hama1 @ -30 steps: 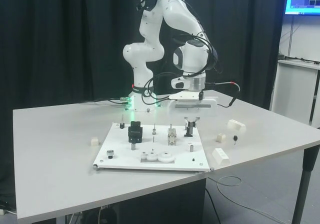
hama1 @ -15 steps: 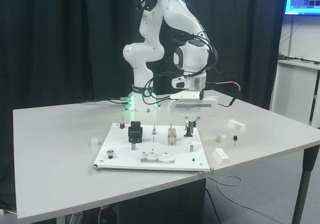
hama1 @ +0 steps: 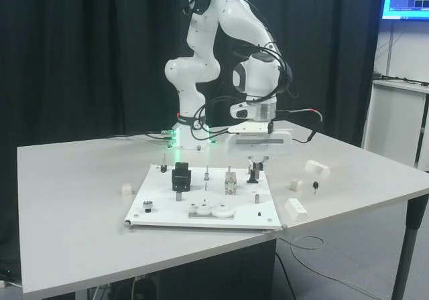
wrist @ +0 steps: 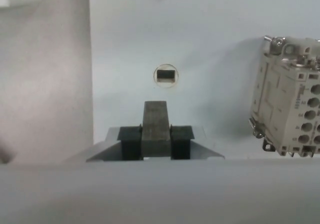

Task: Place square peg 3.

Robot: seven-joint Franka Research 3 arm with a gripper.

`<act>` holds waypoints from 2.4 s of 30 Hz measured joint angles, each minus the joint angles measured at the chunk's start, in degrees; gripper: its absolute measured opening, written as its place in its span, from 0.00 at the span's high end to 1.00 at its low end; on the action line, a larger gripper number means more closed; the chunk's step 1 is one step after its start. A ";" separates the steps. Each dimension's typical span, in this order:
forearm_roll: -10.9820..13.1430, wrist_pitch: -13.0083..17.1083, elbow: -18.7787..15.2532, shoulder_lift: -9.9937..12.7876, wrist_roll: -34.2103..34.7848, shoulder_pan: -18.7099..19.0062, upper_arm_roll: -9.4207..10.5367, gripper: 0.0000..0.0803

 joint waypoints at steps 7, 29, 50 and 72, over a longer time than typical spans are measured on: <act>0.00 0.00 0.00 0.00 -0.20 0.27 0.16 0.86; 1.21 3.74 0.03 0.34 2.05 6.53 0.53 0.86; 1.62 9.53 2.11 6.94 2.46 8.96 1.36 0.86; 1.62 9.66 3.70 9.90 4.35 8.98 3.21 0.86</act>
